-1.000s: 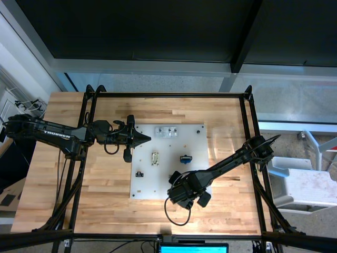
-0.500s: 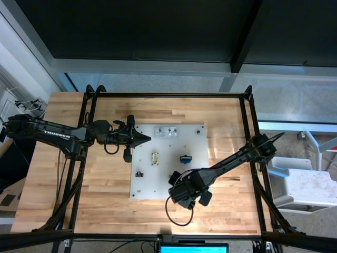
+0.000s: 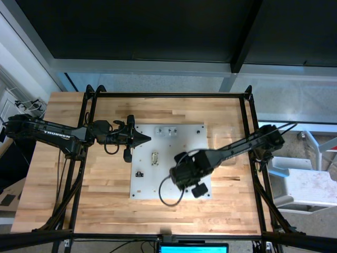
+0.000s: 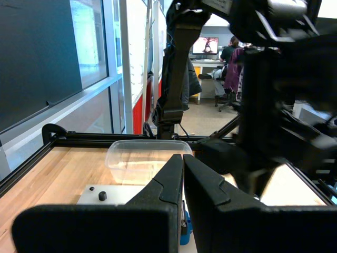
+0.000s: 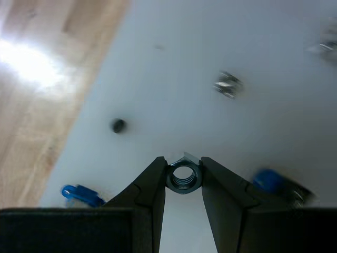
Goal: Unfasten the M12 fastener and place in the container
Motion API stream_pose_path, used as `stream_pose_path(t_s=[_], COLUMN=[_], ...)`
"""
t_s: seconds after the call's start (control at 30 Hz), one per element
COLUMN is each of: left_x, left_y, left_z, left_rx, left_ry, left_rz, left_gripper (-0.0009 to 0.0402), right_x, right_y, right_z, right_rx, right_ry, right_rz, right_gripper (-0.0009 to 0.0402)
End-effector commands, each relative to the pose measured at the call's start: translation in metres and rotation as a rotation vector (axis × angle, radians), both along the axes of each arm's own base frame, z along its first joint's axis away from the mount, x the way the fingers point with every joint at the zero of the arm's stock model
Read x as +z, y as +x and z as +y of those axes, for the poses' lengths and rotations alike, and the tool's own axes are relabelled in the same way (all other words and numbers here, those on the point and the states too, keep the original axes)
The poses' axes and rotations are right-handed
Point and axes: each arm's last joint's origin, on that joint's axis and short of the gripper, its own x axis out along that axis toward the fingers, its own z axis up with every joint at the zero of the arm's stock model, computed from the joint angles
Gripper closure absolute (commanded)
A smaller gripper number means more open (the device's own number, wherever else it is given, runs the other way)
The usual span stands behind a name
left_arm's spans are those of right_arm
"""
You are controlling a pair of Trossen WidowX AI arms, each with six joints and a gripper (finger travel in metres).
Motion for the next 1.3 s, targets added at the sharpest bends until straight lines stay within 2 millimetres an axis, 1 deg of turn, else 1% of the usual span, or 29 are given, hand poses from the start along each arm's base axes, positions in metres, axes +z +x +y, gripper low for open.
stream_pose_path(t_s=[0.03, 0.2, 0.33, 0.53, 0.73, 1.03, 1.2, 1.3], left_x=[0.000, 0.000, 0.000, 0.000, 0.000, 0.000, 0.000, 0.000], left_y=[0.000, 0.000, 0.000, 0.000, 0.000, 0.000, 0.000, 0.000], left_z=[0.000, 0.000, 0.000, 0.000, 0.000, 0.000, 0.000, 0.000], left_rx=[0.000, 0.000, 0.000, 0.000, 0.000, 0.000, 0.000, 0.000], left_ry=[0.000, 0.000, 0.000, 0.000, 0.000, 0.000, 0.000, 0.000], left_rz=[0.000, 0.000, 0.000, 0.000, 0.000, 0.000, 0.000, 0.000], left_gripper=[0.0393, 0.0393, 0.0393, 0.0393, 0.0393, 0.0393, 0.0393, 0.0393], right_x=[0.005, 0.008, 0.006, -0.002, -0.008, -0.017, -0.022, -0.024], right_y=[-0.005, -0.020, -0.038, -0.075, -0.112, -0.161, -0.181, -0.187], right_z=[-0.014, -0.036, -0.056, -0.084, -0.107, -0.130, -0.136, -0.136], right_rx=[-0.041, -0.094, -0.142, -0.209, -0.280, -0.383, -0.421, -0.424], right_ry=[-0.033, -0.067, -0.070, -0.073, -0.072, -0.068, -0.069, -0.070], right_rz=[0.003, 0.019, 0.037, 0.056, 0.066, 0.059, 0.077, 0.088], right_gripper=[0.0372, 0.0375, 0.0381, 0.0387, 0.0385, 0.0384, 0.0384, 0.0384])
